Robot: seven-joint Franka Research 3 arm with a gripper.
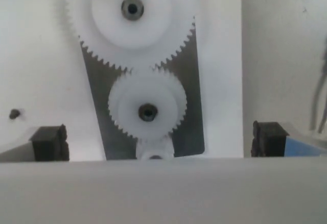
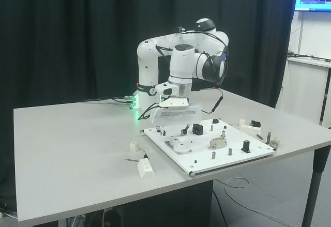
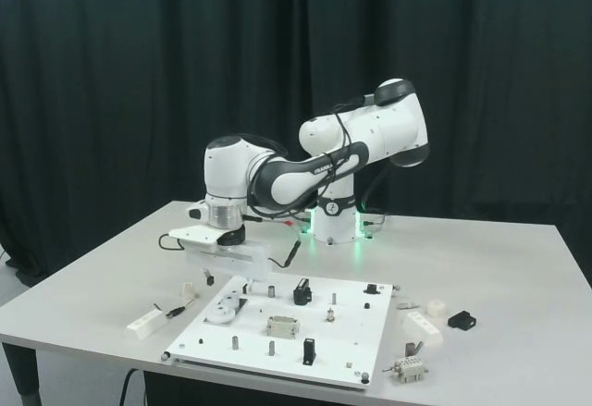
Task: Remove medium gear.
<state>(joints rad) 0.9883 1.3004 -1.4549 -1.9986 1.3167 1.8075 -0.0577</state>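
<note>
In the wrist view a white medium gear (image 1: 147, 109) sits on a grey plate, its teeth meshed with the large white gear (image 1: 132, 15). A small white gear (image 1: 155, 152) touches its other side, partly hidden by the gripper body. My gripper (image 1: 158, 141) is open, one black fingertip (image 1: 49, 143) on each side, wide apart and holding nothing. From the room cameras the gripper (image 2: 176, 114) (image 3: 227, 267) hangs above the gears (image 2: 181, 145) (image 3: 222, 312) at the white board's corner.
The white board (image 2: 232, 157) (image 3: 342, 350) carries several black and grey connectors and pegs. Loose white blocks (image 2: 145, 168) (image 3: 146, 323) lie on the grey table beside it. More small parts (image 3: 460, 319) lie on the board's other side.
</note>
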